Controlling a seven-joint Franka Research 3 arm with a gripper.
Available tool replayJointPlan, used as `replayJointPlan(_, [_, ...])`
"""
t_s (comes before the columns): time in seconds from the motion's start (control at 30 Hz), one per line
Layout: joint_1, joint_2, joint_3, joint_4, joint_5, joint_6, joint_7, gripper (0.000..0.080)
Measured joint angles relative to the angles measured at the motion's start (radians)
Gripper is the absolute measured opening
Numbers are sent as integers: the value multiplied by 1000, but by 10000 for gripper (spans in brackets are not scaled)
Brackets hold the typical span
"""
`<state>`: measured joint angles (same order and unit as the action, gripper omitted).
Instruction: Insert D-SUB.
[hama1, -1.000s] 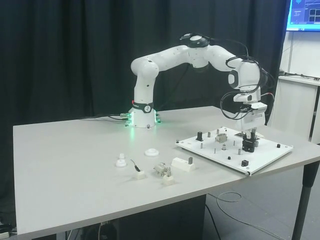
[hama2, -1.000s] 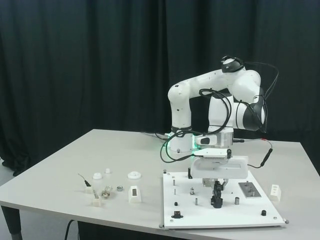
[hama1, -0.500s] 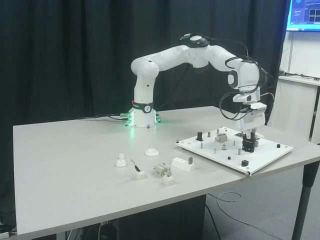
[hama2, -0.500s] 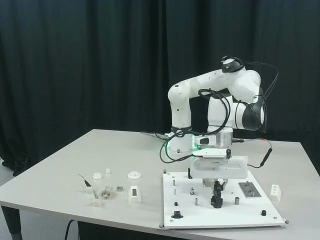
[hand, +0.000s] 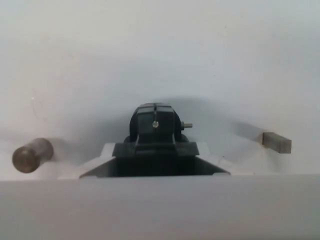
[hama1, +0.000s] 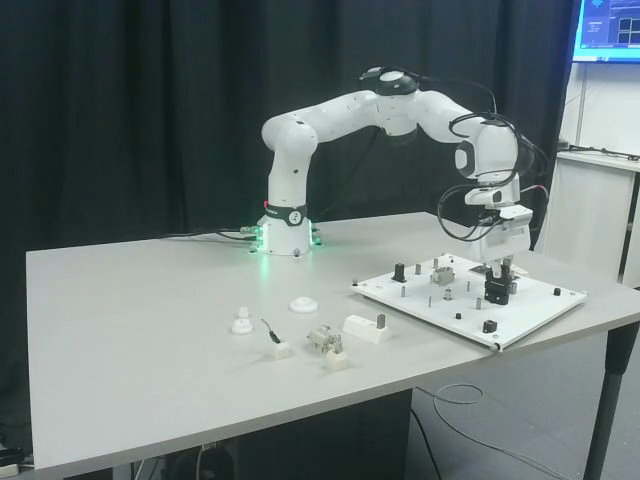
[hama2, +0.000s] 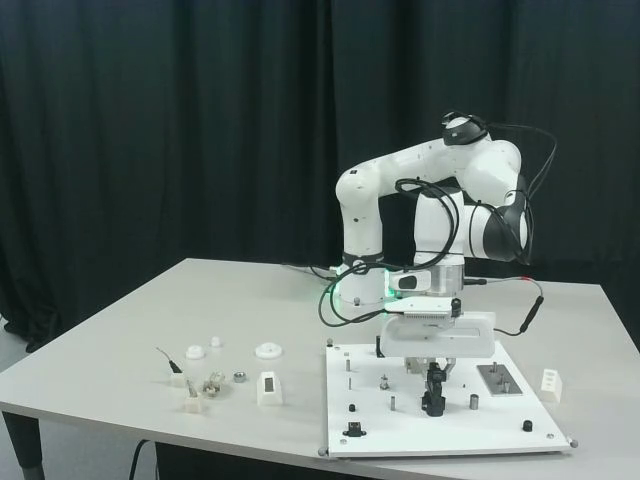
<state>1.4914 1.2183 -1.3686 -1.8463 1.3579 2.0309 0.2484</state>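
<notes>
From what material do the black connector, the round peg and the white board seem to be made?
Black connector: probably moulded plastic, matt and dark, with a small metal screw showing on its face.
Round peg: looks like metal, grey with a dull sheen on its end.
White board: smooth and matt, perhaps plastic or painted sheet; the pictures do not settle which.

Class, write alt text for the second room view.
A white robot arm reaches down over a white board on a grey table, its hand at a black connector. Small white parts lie beside the board.
</notes>
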Motion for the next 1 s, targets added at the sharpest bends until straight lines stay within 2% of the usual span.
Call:
replayJointPlan(0.6, [1,0,0,0,3,0,0,154])
replayJointPlan(1.0, [1,0,0,-2,5,1,41,154])
